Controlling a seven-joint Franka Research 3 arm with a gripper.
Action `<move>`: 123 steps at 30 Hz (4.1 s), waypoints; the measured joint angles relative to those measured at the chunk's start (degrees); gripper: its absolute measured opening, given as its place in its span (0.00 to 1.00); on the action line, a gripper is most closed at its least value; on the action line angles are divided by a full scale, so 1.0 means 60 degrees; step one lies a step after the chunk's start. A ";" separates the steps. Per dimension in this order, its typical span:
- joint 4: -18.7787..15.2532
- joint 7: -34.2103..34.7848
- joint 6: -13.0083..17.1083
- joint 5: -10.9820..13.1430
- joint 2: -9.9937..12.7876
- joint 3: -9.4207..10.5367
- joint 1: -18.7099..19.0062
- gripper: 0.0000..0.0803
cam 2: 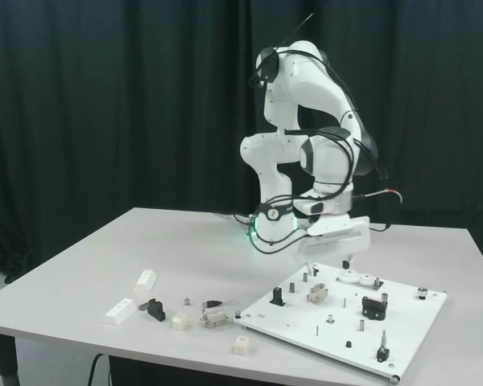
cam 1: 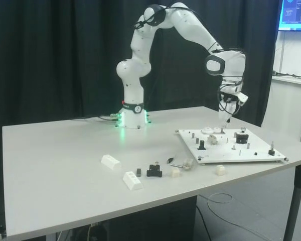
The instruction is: Remove square peg 1.
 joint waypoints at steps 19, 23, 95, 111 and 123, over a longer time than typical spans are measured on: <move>-0.0243 0.0004 0.1079 -0.0126 0.0647 -0.0001 0.0386 1.00; -0.0335 0.0004 0.1374 -0.0126 0.0774 -0.0001 0.0387 1.00; -0.1348 -0.0028 0.3715 -0.0605 0.1246 0.0469 0.0388 0.43; -0.1349 -0.0025 0.3724 -0.0685 0.1242 0.0482 0.0351 0.06; -0.1350 0.0169 0.3715 -0.0679 0.1228 0.0497 0.0334 0.06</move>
